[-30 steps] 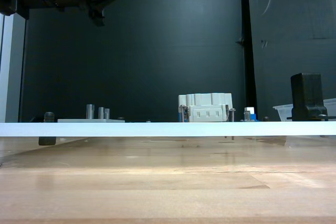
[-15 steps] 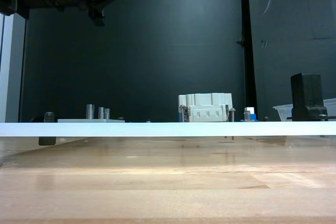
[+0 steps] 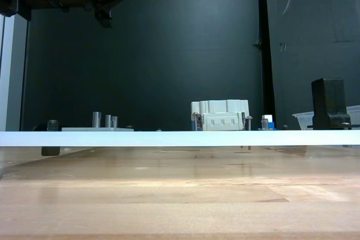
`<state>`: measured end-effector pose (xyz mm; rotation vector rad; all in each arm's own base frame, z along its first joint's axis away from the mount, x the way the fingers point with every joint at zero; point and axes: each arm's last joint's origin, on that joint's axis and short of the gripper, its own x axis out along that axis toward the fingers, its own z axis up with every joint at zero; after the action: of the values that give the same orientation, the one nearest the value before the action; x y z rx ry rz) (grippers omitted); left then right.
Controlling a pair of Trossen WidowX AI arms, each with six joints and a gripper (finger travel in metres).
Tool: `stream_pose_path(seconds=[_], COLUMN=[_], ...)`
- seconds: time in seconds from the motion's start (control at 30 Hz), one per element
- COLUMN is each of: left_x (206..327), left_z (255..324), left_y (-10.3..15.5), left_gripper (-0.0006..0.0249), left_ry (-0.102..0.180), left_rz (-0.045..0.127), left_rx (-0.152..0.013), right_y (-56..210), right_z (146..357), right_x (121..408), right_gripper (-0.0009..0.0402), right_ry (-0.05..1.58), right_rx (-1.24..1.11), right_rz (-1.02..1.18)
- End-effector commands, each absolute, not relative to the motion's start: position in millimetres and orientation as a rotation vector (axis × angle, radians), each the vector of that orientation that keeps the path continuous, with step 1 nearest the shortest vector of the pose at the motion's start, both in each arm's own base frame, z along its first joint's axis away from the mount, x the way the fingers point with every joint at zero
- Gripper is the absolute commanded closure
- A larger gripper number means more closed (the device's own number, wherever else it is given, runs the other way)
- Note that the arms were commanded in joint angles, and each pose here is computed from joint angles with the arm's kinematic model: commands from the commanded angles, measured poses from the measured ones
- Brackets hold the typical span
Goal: Remove the HAN10E connector from the taskboard and place in the container
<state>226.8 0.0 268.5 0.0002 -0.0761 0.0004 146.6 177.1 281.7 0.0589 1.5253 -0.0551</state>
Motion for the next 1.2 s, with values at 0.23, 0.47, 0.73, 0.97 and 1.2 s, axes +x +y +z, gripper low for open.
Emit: stream_pose_path(seconds=[0.23, 0.47, 0.73, 0.97, 1.2], left_x=[226.9, 226.8, 226.8, 226.9, 226.9], left_z=[268.5, 268.6, 268.6, 268.5, 268.5], left_y=[0.0, 0.0, 0.0, 0.0, 0.0], left_gripper=[0.0243, 0.0243, 0.0243, 0.0243, 0.0243], left_ry=[-0.076, -0.076, -0.076, -0.076, -0.076], left_rz=[0.000, 0.000, 0.000, 0.000, 0.000], left_rx=[0.000, 0.000, 0.000, 0.000, 0.000], right_y=[182.0, 184.9, 189.0, 183.8, 183.1], right_z=[254.2, 219.0, 185.9, 169.4, 155.2], right_x=[150.2, 151.6, 154.0, 149.9, 149.5], right_gripper=[0.0118, 0.0118, 0.0118, 0.0118, 0.0119], right_ry=[1.494, 1.542, 1.582, 1.588, 1.548], right_rx=[0.095, 0.068, 0.041, 0.037, 0.075], right_rz=[-0.013, -0.008, 0.005, -0.001, 0.037])
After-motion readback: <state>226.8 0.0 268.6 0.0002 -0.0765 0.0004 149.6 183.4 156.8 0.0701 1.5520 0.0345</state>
